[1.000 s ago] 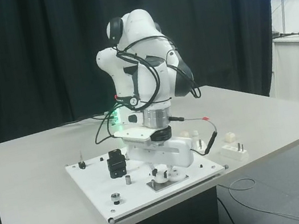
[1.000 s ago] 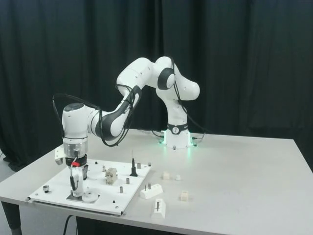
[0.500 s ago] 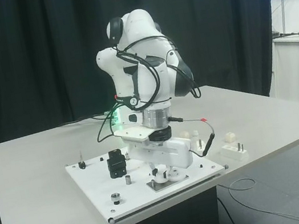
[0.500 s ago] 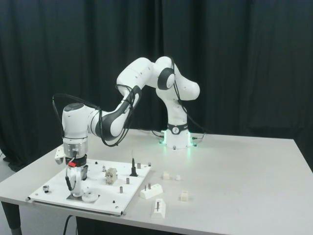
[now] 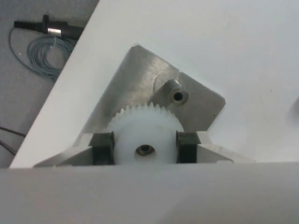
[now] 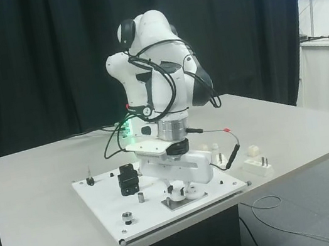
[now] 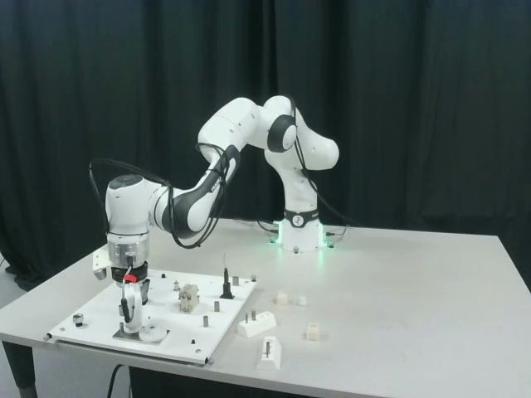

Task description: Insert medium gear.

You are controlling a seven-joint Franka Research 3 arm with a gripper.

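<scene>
Over the grey table (image 6: 35,184), the white arm (image 7: 207,178) bends down, jaws clamped on the white gear (image 5: 145,135).

The gear (image 5: 145,135) is a white toothed wheel with a small round bore at its middle. It lies flat, face up, clamped on two opposite sides between the gripper's (image 5: 145,147) black pads (image 5: 103,147). Beneath it is a grey metal plate (image 5: 135,77) set in the white board (image 5: 233,51), near the board's front edge. A short grey peg (image 5: 175,92) stands on the plate just beside the gear's teeth.
</scene>
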